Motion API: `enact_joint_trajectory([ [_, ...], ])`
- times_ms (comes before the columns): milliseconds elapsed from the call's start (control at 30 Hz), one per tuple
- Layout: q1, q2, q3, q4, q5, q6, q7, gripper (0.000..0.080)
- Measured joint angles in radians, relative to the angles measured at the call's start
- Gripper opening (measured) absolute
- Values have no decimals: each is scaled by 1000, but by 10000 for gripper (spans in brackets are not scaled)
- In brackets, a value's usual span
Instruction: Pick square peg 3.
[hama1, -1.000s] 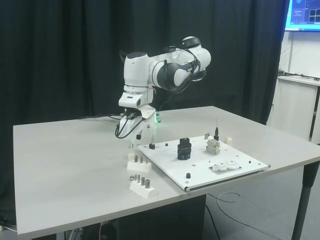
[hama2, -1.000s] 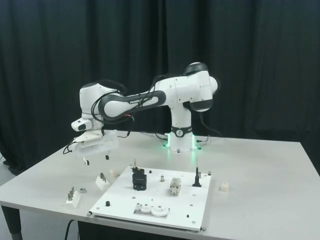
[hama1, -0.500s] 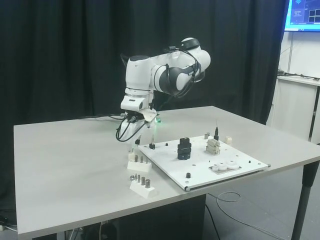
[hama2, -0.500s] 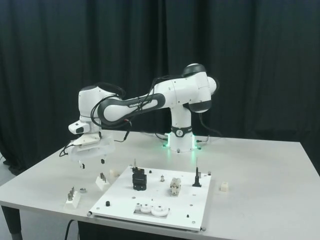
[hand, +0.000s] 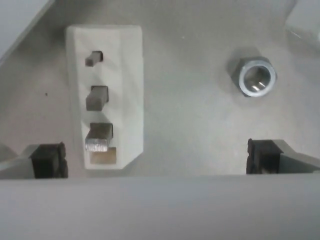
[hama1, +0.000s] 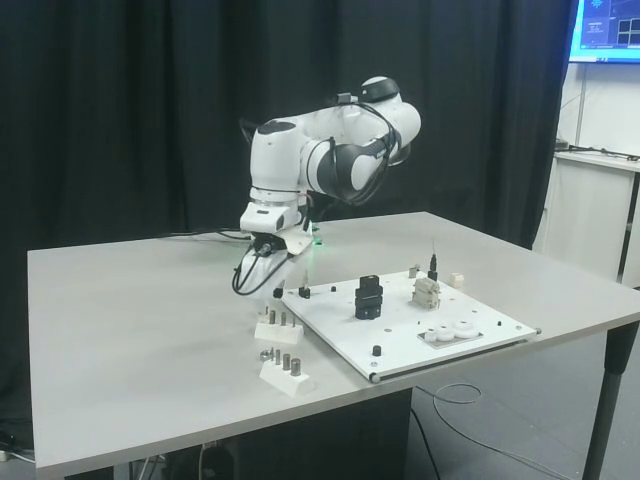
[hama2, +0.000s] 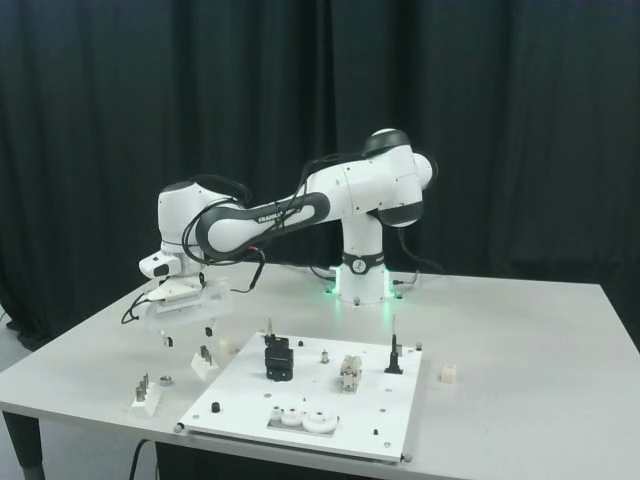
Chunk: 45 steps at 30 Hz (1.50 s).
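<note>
The end effector hangs spread and empty above the white holder on the counter. The largest peg stands upright in it; likely rigid, smooth metal. Grip its exposed flat sides.

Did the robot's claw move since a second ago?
Yes. In the second room view the claw has dropped and shifted toward the peg holder at the table's front corner, away from the white board.
</note>
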Motion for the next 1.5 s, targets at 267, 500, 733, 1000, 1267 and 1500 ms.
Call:
enact_joint_trajectory([
  [267, 7, 0, 17, -13, 1, 3, -35, 800],
  [500, 30, 0, 18, -47, 2, 6, -42, 800],
  [733, 71, 0, 16, -103, 10, 27, -62, 800],
  [1000, 122, 0, 14, -171, 42, 81, -95, 800],
  [1267, 151, -1, 14, -197, 59, 110, -105, 800],
  [1500, 156, -1, 16, -196, 59, 115, -105, 800],
])
